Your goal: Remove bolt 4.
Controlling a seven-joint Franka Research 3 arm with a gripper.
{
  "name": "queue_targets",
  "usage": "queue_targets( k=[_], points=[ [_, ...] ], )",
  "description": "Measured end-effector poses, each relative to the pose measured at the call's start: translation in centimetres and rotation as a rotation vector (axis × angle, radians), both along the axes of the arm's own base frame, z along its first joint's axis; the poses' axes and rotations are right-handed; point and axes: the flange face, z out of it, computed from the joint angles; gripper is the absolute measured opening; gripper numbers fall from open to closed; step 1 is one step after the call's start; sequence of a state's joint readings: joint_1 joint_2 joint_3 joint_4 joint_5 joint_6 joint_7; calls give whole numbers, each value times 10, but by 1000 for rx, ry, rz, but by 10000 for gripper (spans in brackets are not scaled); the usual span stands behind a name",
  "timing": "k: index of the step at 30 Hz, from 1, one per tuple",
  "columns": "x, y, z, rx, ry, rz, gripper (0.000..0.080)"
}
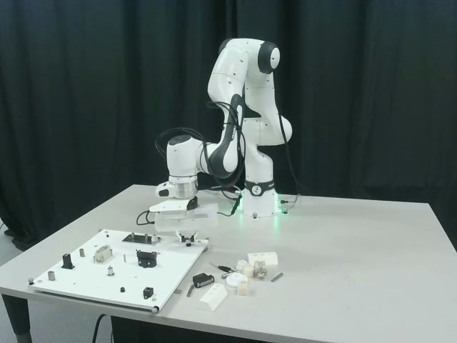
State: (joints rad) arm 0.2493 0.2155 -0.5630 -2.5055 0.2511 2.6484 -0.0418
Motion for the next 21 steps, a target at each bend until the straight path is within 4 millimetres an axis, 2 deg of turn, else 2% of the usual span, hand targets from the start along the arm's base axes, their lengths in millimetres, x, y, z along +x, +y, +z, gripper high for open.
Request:
queue_targets(
  k=[11, 21],
  points=[
    [1, -1, 2, 3, -1, 11, 224],
    [2, -5, 15, 15, -13, 8, 224]
  ],
)
